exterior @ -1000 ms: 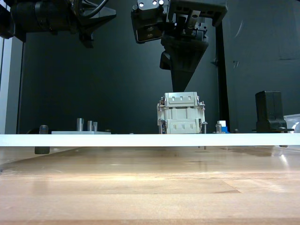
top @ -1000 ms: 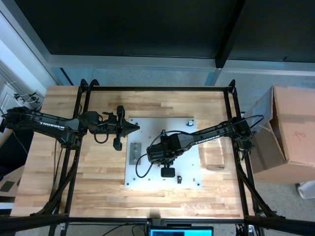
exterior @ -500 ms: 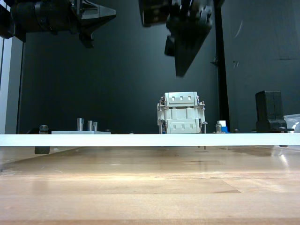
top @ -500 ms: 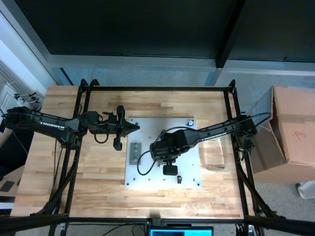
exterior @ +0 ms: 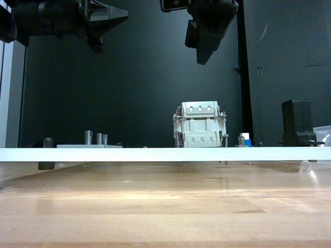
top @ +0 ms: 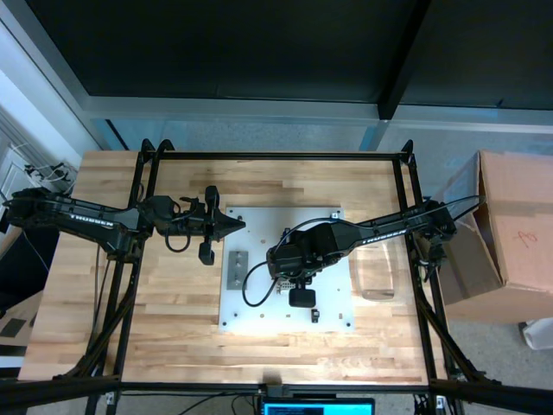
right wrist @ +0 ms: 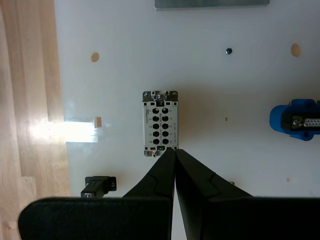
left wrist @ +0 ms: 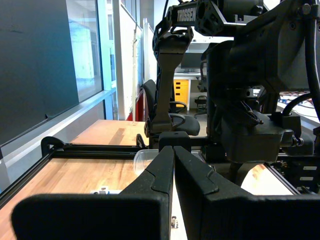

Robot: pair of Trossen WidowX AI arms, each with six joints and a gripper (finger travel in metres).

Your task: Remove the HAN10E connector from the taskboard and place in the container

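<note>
**Taskboard.** The white taskboard lies flat on the wooden tabletop. All positions below are given relative to this board.

**HAN10E connector.** The HAN10E connector stands upright and level in its seat near the middle of the taskboard. The right wrist view shows its pin face, with two columns of holes. Nothing touches it.

**Right pincer.** The right pincer hangs above the middle of the taskboard, well clear of the connector top, with its tips pointing down at a slight tilt. Its fingers are pressed together and hold nothing. Viewed along the pincer, the tips line up with one short end of the connector.

**Left pincer.** The left pincer is raised high over the far left part of the taskboard and points level toward the board's right side. Its fingers are closed against each other and are empty.

**Container.** The clear container sits on the tabletop just beside the right edge of the taskboard.

**Other items on the taskboard.**
- A grey metal block lies near the left edge.
- A black plug sits on the near side of the connector.
- A blue connector is mounted at the far right corner.

**Off the tabletop.** A cardboard box stands well to the right of the taskboard.
</note>
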